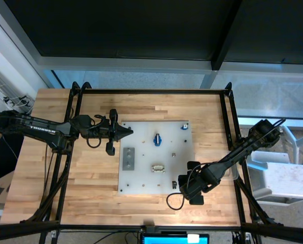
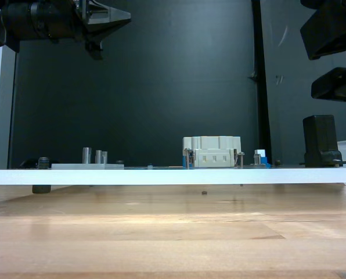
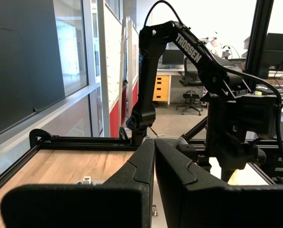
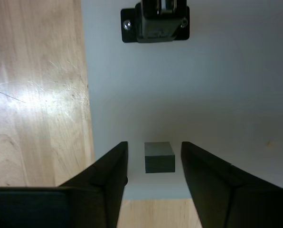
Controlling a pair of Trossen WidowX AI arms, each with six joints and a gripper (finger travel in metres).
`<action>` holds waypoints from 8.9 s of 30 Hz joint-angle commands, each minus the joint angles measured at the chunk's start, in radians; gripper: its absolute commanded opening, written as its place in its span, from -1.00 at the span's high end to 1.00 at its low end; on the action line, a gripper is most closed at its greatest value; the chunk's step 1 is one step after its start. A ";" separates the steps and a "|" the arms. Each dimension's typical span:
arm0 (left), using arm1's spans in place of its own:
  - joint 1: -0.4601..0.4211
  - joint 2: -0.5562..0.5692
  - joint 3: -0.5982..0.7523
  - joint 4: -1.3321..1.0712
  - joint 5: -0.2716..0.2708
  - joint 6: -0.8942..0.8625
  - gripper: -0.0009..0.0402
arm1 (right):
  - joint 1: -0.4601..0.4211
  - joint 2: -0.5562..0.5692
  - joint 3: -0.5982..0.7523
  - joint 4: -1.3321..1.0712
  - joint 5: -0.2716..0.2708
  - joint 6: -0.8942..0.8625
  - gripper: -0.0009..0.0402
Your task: Pick the 16mm bar and place in it's hole on the taskboard
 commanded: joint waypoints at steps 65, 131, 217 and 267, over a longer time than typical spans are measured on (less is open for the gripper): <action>0.000 0.000 0.000 0.000 0.000 0.000 0.96 | -0.001 -0.140 0.079 -0.151 -0.023 0.005 -0.36; 0.000 0.000 0.000 0.000 0.000 0.000 0.96 | 0.000 -0.140 0.079 -0.144 -0.023 0.005 -0.36; 0.000 0.000 0.000 0.000 0.000 0.000 0.96 | 0.000 -0.140 0.079 -0.144 -0.023 0.005 -0.36; 0.000 0.000 0.000 0.000 0.000 0.000 0.96 | 0.000 -0.140 0.079 -0.144 -0.023 0.005 -0.36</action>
